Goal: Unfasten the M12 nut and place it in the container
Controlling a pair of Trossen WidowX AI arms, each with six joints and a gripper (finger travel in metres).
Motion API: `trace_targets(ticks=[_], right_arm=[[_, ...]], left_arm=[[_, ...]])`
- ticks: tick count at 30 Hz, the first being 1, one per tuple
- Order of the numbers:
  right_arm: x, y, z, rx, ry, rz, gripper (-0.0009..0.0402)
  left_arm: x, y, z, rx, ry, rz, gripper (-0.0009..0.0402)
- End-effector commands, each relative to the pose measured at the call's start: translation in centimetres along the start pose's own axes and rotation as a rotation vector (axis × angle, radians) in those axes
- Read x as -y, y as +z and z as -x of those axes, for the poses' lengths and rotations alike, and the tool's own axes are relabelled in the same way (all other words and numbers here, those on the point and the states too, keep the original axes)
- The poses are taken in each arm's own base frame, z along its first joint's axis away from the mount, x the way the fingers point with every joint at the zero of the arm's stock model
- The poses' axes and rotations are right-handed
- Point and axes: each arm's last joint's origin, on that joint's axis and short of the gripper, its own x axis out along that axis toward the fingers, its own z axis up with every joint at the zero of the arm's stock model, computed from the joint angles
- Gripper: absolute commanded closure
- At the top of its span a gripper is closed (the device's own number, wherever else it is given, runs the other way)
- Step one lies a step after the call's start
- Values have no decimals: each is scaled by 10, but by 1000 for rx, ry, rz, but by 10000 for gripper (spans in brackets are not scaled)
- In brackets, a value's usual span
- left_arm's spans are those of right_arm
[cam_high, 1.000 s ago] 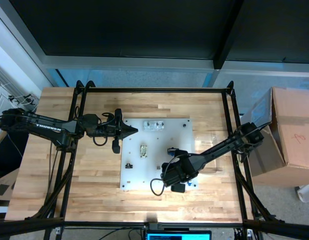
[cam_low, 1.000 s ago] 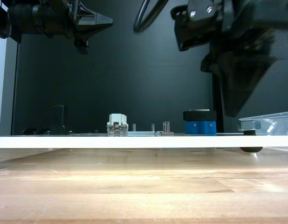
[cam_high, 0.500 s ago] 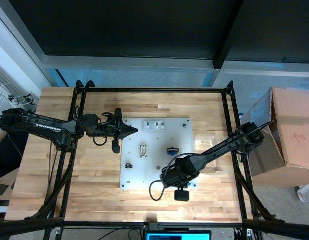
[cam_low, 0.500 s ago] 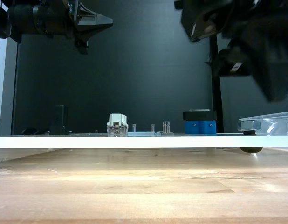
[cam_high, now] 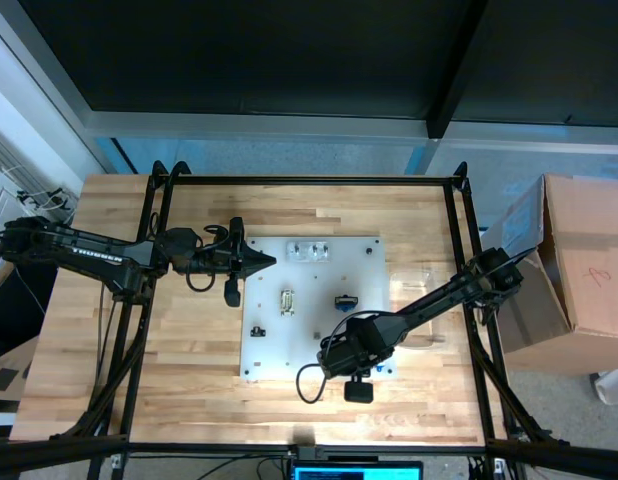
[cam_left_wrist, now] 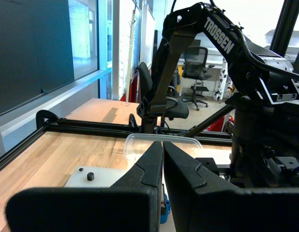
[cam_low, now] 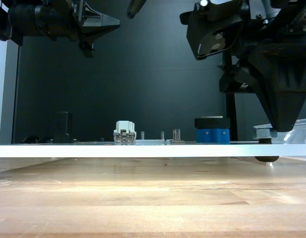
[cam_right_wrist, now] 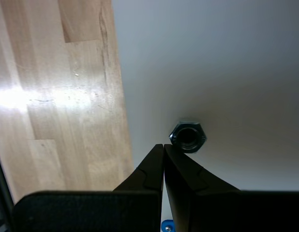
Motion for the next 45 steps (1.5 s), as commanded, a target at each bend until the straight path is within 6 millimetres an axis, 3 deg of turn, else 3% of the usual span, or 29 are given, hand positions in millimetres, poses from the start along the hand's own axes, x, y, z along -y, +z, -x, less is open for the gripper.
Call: trace_targets(ticks=[1, 4, 9, 21, 35, 40, 43, 45], right_arm=[[6, -3, 4, 30, -158, -48, 394], [9, -4, 10, 21, -247, -49, 394], [7, -4, 16, 26, -227, -52, 393], [-3, -5, 23, -57, 60, -21, 393], [-6, 4, -4, -39, 47, -11, 393], [-5, 4, -3, -31, 17, -2, 394], [5, 0, 3, 20, -235, -73, 394], [7, -3, 10, 3, -288, -67, 394]], left_arm=[[0, 0, 0, 1, 0, 0, 393], [0, 0, 0, 1, 0, 0, 393], [0, 0, 0, 1, 0, 0, 393], [0, 0, 0, 1, 0, 0, 393], [0, 0, 0, 1, 0, 0, 393], [0, 0, 0, 1, 0, 0, 393], [0, 0, 0, 1, 0, 0, 393], [0, 0, 0, 1, 0, 0, 393]])
